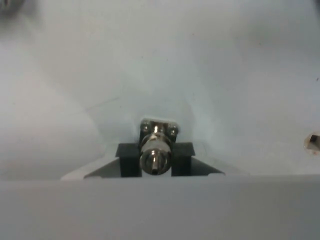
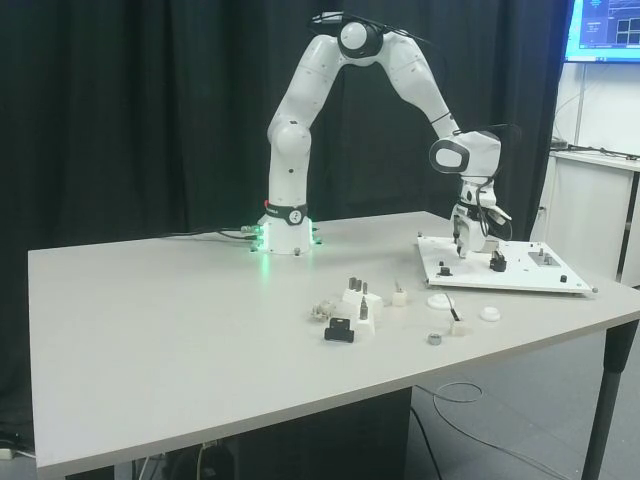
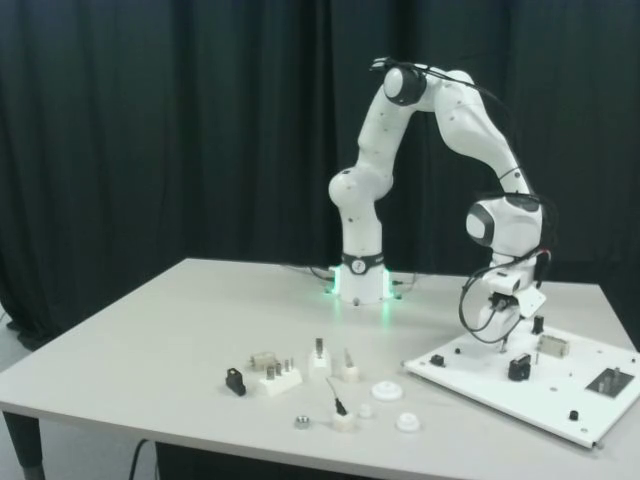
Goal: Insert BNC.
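In the wrist view a metal BNC plug [image 1: 155, 159] sits between my black fingers [image 1: 129, 160], and the gripper [image 1: 155, 162] is shut on it. Just beyond the plug's tip is a small square socket flange [image 1: 159, 126] with two screws, fixed on the white board [image 1: 225, 100]. Plug and flange are in line; I cannot tell whether they are mated. In the first room view the gripper [image 2: 462, 246] hangs low over the near-left part of the white board [image 2: 520, 277]. The second room view shows the gripper [image 3: 497, 328] just above the board [image 3: 530, 390].
The board carries other small black fittings [image 2: 497, 262] [image 3: 518, 368] and a grey block [image 3: 552, 346]. On the grey table lie several loose parts: white holders with pins [image 2: 358, 298], a black clip [image 2: 339, 331], white discs [image 3: 387, 391] and a metal ring [image 2: 435, 338]. A white cabinet [image 2: 590, 200] stands at the right.
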Action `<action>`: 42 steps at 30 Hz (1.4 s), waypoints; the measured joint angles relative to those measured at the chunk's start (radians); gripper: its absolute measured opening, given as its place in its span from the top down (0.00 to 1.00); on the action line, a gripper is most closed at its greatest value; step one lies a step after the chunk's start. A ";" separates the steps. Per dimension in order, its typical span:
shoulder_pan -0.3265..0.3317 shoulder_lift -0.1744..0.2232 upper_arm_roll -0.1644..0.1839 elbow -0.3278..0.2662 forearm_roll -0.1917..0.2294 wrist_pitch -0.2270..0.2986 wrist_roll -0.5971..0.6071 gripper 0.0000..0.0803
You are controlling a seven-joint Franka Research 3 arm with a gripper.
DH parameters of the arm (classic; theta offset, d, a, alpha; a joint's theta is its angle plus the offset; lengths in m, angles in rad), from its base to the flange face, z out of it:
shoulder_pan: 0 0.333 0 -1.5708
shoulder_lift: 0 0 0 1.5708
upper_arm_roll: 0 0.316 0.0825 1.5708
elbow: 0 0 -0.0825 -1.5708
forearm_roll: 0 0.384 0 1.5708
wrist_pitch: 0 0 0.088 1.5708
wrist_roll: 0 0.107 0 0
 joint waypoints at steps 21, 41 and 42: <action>0.000 0.001 0.000 0.000 0.001 0.001 0.009 0.84; 0.003 0.000 -0.002 0.000 0.001 0.000 0.118 0.84; 0.003 0.000 -0.002 0.000 0.001 0.000 0.125 0.84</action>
